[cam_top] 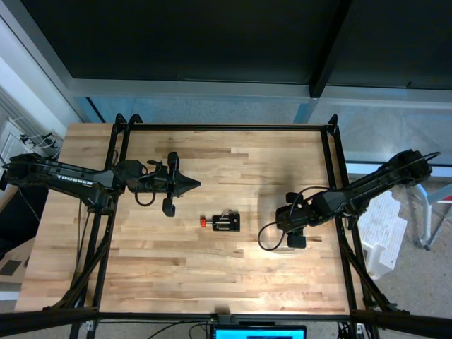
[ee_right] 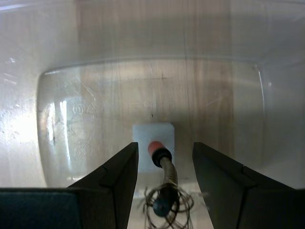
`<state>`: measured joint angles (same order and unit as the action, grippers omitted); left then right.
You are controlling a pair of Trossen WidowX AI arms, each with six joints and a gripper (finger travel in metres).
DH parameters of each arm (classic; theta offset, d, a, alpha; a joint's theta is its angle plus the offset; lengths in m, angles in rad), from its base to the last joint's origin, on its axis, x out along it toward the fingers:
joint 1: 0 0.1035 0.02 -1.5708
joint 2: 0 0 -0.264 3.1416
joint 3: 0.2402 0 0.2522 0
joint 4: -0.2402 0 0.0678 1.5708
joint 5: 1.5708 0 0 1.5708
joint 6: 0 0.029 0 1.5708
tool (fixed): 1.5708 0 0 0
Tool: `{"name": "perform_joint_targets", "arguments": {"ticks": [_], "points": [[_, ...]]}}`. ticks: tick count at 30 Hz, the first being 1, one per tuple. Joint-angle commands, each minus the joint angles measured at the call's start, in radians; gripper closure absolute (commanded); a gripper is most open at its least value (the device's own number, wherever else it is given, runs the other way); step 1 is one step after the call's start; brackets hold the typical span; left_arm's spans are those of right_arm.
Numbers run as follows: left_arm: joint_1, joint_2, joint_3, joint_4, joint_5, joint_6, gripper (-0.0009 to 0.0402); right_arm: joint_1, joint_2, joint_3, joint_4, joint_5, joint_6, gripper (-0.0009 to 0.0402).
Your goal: Pick the RCA connector and install on taskboard
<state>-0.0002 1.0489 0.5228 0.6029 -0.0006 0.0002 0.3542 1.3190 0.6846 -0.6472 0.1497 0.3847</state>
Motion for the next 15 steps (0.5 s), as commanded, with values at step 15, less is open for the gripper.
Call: {"name": "perform_joint_targets", "arguments": {"ticks": [15], "points": [[0.0, 0.0, 0.0, 0.0, 0.0, 0.0, 0.0393, 0.005, 0.0, -0.005, 0.008, -0.001, 0.001, 0.0292]]}}
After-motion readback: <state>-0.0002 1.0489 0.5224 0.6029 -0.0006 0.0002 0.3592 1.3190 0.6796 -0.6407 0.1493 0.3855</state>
